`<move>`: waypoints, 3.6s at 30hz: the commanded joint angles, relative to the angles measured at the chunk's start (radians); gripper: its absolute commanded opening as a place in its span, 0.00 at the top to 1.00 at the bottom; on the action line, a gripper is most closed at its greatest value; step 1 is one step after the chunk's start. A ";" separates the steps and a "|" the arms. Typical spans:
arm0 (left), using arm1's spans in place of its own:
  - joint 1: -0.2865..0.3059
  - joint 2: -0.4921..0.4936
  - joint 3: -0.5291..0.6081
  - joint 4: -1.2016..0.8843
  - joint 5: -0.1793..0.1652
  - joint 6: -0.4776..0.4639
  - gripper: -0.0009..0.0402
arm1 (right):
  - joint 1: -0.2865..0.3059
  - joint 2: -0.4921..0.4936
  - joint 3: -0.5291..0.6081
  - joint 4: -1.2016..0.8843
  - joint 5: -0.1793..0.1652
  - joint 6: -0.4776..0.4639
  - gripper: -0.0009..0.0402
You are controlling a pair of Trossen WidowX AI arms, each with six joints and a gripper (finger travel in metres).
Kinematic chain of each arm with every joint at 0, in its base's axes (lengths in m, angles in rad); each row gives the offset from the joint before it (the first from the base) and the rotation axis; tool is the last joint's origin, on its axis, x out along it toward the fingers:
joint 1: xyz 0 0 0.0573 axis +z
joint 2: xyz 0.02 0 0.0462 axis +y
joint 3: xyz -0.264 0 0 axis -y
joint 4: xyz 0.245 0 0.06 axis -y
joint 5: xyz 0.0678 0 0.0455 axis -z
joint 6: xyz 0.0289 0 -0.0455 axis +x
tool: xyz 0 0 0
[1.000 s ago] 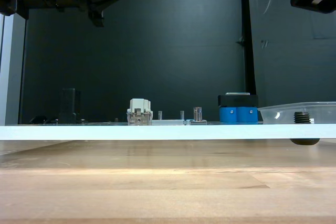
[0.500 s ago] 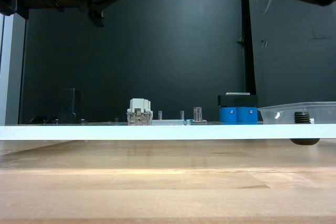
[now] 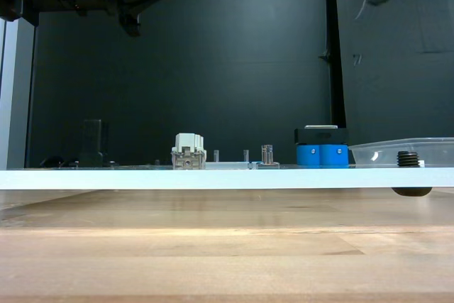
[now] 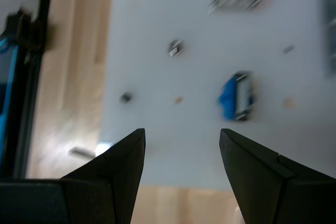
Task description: Pick the RJ45 connector and install on taskboard
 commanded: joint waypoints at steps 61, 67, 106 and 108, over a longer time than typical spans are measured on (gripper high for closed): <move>0.000 0.000 0.000 0.000 0.000 0.000 0.98 | -0.476 -0.291 -0.668 1.365 -0.201 -0.295 0.98; 0.000 0.000 0.000 0.000 0.000 0.000 0.98 | -0.474 -0.291 -0.692 1.395 -0.204 -0.296 0.98; 0.000 0.000 0.000 0.000 0.000 0.000 0.98 | -0.443 -0.306 -0.686 1.407 -0.201 -0.303 0.98; 0.000 0.000 0.000 0.000 0.000 0.000 0.98 | -0.443 -0.306 -0.684 1.408 -0.201 -0.302 0.98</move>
